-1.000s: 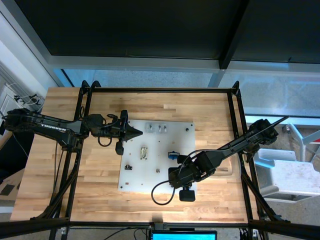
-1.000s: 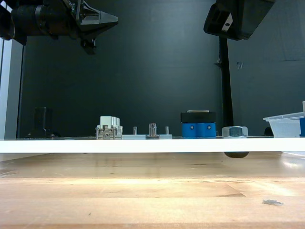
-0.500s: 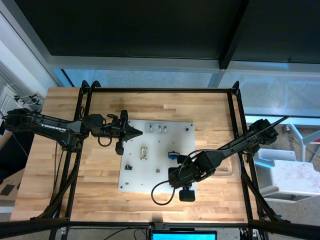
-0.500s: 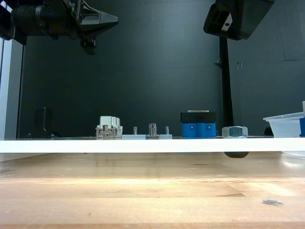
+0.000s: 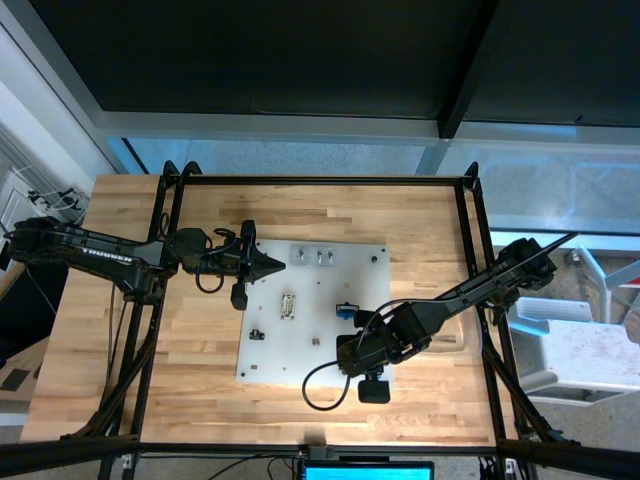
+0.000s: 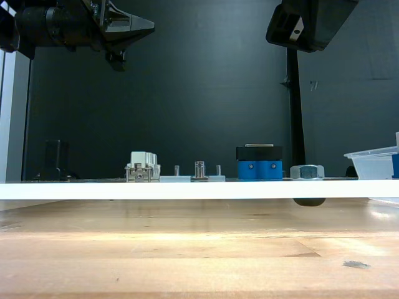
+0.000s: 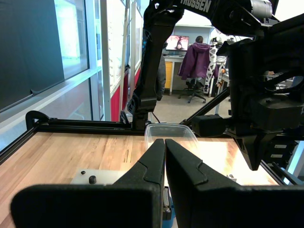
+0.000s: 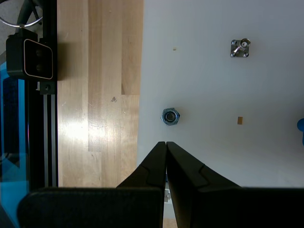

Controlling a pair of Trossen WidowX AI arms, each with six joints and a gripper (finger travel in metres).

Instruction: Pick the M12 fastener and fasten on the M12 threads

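The silver M12 nut [image 8: 169,116] sits on its stud near the white board's [image 8: 213,85] near right edge, a dark centre showing in its hole. In the low view the nut [image 6: 307,172] rests down at board level and no ribs show under it. My right gripper [image 8: 166,142] hangs high above the nut, pointing straight down, shut with nothing between its fingers. In the high view the right gripper [image 5: 352,352] covers the nut and stud. My left gripper [image 5: 283,266] is parked in the air over the board's far left edge, shut and holding nothing.
A clear tray [image 6: 374,163] stands off the board's right side. On the board are a blue block [image 6: 259,168], a grey connector [image 6: 142,170], a silver post [image 6: 199,169] and a small square connector [image 8: 239,48]. A black frame rail [image 8: 40,95] borders the table.
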